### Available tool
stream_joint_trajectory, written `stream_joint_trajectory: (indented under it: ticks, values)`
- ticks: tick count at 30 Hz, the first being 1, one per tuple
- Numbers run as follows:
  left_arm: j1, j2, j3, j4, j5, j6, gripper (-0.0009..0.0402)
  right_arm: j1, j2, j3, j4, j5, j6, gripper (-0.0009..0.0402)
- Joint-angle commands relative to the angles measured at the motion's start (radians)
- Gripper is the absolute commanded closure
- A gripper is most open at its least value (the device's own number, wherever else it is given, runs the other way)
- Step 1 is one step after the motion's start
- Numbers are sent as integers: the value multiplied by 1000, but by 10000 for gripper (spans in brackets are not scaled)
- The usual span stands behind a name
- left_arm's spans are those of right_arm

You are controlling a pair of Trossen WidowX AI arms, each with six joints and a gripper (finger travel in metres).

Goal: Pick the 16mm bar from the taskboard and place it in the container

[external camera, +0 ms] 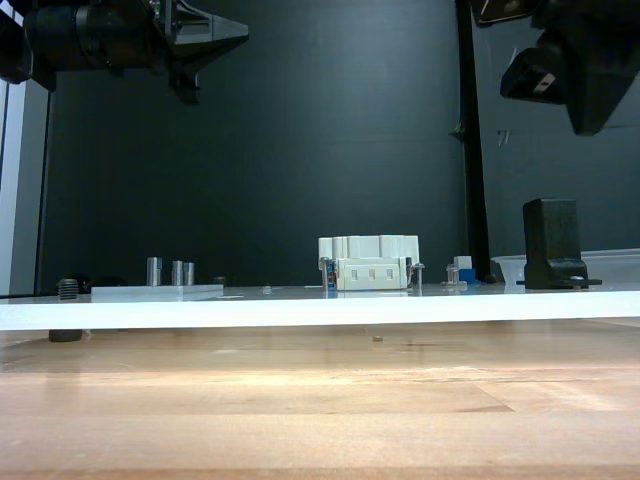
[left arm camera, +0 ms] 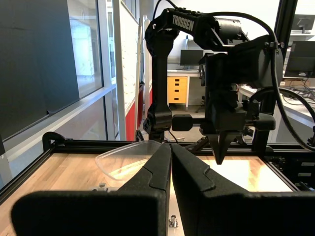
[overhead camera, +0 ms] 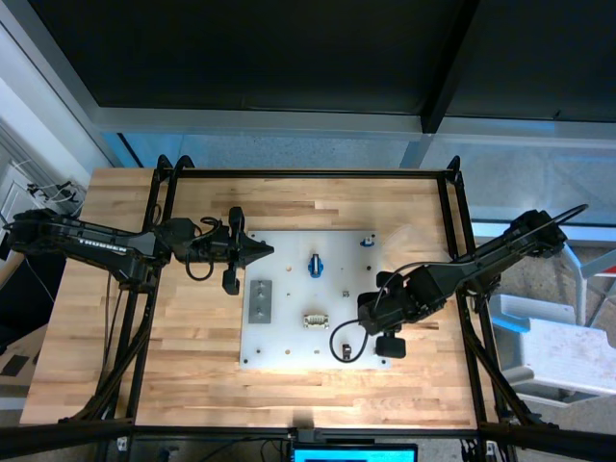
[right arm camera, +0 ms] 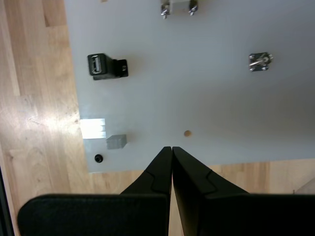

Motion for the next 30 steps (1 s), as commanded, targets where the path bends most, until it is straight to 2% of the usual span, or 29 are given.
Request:
stream_joint_trajectory:
  ticks: [1,5,15,21,30]
  values:
    - [0,0,0,0,0,0,393,22,12,0,-3,-2,10,393]
    - [0,0,0,0,0,0,393,46,26,0,-3,-24,26,393]
    - [0,0,0,0,0,0,393,90,38,0,6,-23,84,385]
    - [0,0,0,0,0,0,393,127,64,0,30,-23,87,356]
    - [0,0,0,0,0,0,393,143,103,8,62,-14,94,293]
